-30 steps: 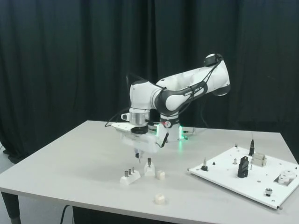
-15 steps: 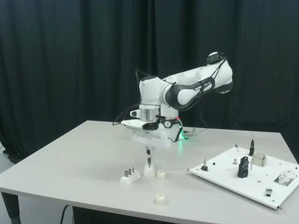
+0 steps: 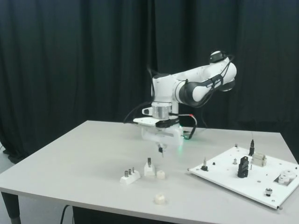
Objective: Insert round peg 1.
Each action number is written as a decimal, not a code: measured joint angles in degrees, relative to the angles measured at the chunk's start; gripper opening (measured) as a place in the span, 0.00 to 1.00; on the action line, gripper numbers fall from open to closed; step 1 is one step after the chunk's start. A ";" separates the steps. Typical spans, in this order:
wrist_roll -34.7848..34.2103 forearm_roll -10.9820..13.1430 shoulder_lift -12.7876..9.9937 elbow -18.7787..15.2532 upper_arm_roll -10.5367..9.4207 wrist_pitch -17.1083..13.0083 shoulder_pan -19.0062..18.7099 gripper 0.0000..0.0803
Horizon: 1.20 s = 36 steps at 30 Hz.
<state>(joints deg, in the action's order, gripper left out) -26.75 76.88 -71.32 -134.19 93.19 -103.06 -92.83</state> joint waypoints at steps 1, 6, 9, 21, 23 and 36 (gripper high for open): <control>-0.37 -0.09 0.00 -0.11 0.08 0.00 -0.56 0.04; -2.11 -0.70 0.05 -0.55 0.41 0.00 -3.16 0.04; -3.23 -1.23 0.17 -0.74 0.59 0.00 -4.80 0.04; -8.47 -3.05 0.90 -1.62 1.12 0.50 -11.75 0.04; -9.42 -3.21 0.93 -1.83 1.17 0.65 -12.97 0.04; -17.51 -4.40 0.94 -2.53 1.23 1.05 -20.89 0.04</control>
